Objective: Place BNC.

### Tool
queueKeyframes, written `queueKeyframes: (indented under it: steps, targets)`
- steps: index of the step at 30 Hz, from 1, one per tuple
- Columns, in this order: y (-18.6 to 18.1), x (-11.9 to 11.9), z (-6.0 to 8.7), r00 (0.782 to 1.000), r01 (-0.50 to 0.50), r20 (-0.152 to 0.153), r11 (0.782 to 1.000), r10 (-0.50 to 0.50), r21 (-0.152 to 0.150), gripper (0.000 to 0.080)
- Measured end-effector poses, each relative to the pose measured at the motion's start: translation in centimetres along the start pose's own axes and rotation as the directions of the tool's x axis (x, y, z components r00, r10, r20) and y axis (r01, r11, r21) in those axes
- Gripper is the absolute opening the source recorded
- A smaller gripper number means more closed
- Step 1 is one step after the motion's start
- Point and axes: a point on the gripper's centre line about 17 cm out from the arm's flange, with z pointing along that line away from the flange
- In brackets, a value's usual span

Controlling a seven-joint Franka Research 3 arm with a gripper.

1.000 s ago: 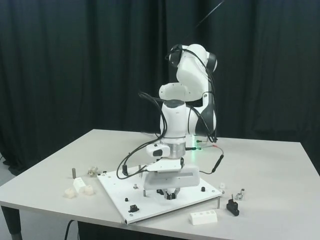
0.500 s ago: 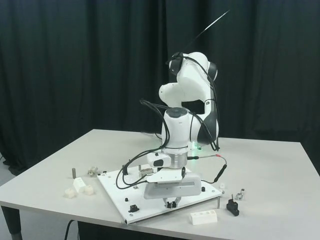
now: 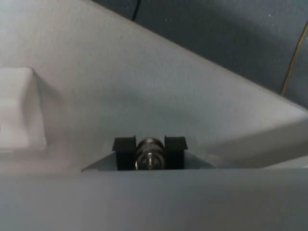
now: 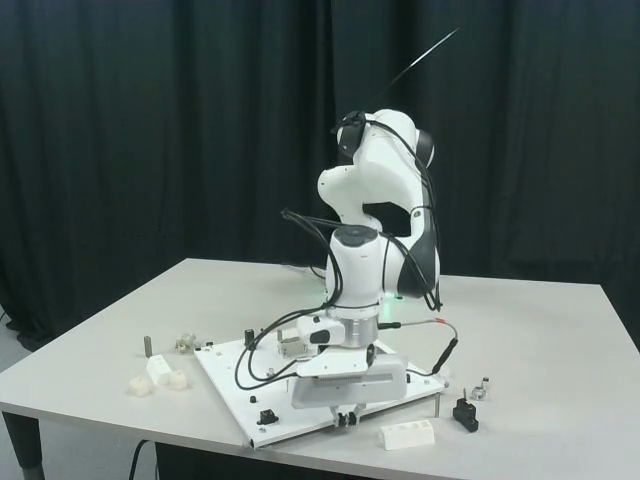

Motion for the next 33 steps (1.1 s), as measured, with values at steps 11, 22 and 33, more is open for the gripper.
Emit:
queueKeyframes:
  steps: [11,22,33]
  targets:
    - [0.2,0.6,1.7,1.000,0.000,-0.001,1.000,0.000,-0.004,0.0121]
    - [0.4,0.9,2.8,1.000,-0.002,0.001,1.000,0.002,-0.002,0.0121]
    - [0.4,1.0,2.8,1.000,-0.023,0.002,1.000,0.023,0.009,0.0668]
